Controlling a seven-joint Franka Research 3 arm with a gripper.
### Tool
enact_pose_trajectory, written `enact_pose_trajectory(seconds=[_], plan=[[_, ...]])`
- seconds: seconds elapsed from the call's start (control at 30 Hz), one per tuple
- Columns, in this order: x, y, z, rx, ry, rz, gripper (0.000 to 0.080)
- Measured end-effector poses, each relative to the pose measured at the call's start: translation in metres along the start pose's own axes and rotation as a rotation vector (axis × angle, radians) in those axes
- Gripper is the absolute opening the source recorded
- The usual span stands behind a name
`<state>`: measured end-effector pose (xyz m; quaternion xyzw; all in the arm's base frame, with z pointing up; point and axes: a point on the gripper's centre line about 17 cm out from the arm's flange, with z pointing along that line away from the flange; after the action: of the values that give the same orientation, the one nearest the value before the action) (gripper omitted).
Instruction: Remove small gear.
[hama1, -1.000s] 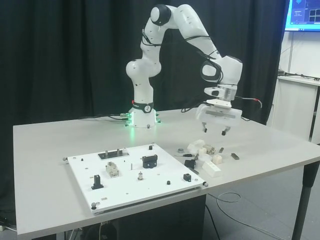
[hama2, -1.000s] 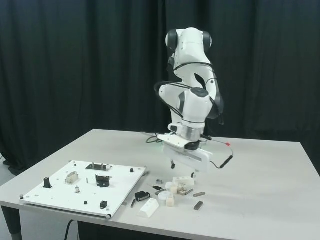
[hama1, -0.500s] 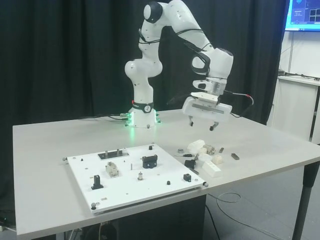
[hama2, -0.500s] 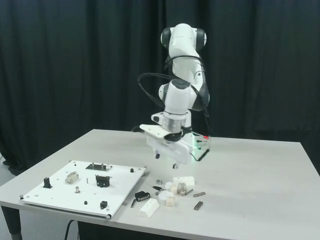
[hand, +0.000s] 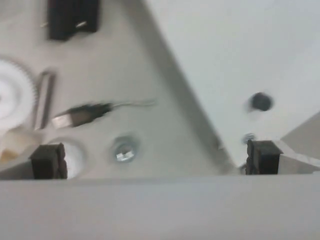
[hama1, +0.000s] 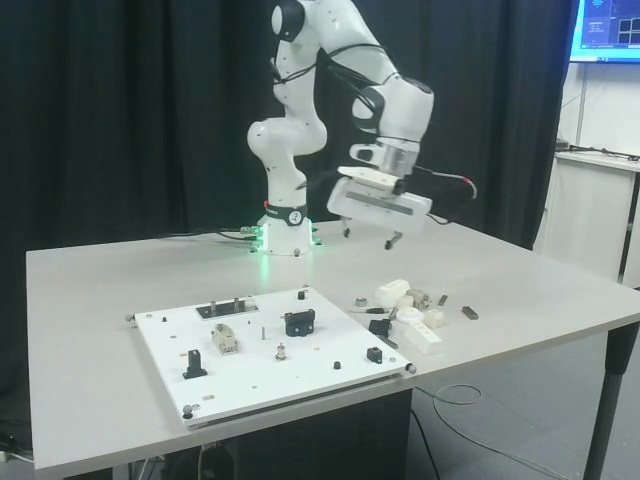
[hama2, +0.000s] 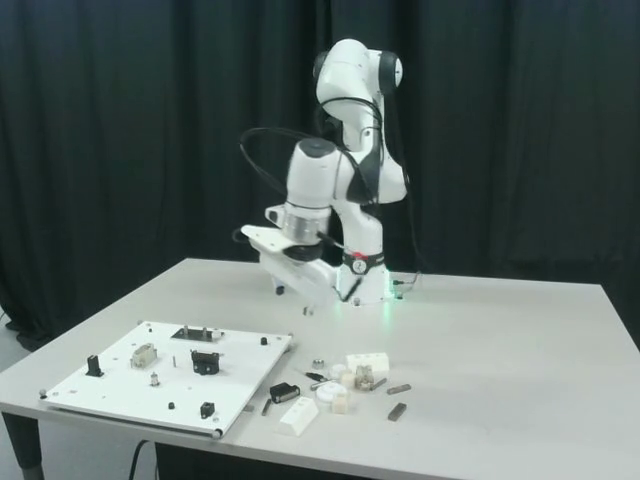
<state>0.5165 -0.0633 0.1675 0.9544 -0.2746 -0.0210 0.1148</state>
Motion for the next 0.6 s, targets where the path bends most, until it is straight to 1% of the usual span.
enact_pose_trajectory(seconds=[0.13, 0.23, 0.43, 0.6], plan=[[0.009, 0.028, -0.001, -0.006, 0.007, 0.033, 0.08], [0.017, 0.048, -0.001, -0.004, 0.014, 0.058, 0.08], [0.032, 0.081, 0.002, 0.02, 0.035, 0.095, 0.08], [0.043, 0.106, 0.009, 0.042, 0.054, 0.116, 0.08]])
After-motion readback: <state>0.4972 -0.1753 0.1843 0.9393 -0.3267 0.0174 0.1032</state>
